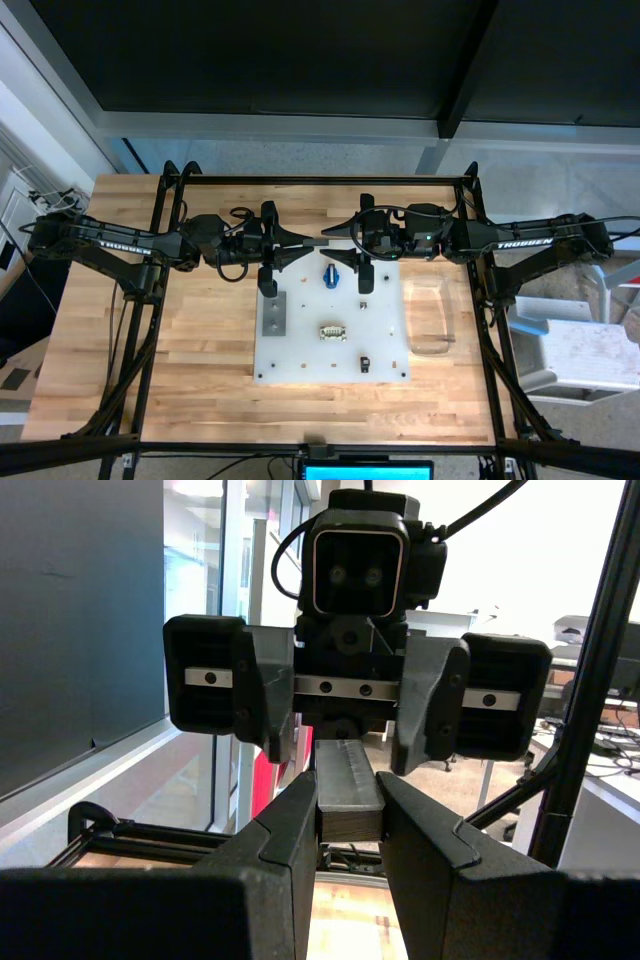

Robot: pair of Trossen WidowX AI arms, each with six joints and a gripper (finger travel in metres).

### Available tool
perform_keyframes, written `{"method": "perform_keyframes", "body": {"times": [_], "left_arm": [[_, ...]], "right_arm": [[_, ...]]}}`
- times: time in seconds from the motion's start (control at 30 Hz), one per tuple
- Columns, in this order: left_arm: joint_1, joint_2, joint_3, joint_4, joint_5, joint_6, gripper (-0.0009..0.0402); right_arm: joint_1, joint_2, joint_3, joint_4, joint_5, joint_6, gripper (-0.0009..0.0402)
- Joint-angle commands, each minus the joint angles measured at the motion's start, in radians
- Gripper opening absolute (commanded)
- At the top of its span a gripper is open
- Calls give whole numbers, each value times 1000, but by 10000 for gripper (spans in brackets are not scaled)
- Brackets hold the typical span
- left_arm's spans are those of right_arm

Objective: Pick the 16mm bar and place in it's hole on the taskboard

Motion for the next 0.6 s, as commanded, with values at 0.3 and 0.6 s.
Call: {"method": "perform_keyframes", "body": {"times": [0.3,0.6], "left_arm": [[0,1,0,17,16,0,11],[0,1,0,16,16,0,11]], "right_arm": [[0,1,0,-2,-16,7,150],[0,1,0,0,-24,7,96]]}}
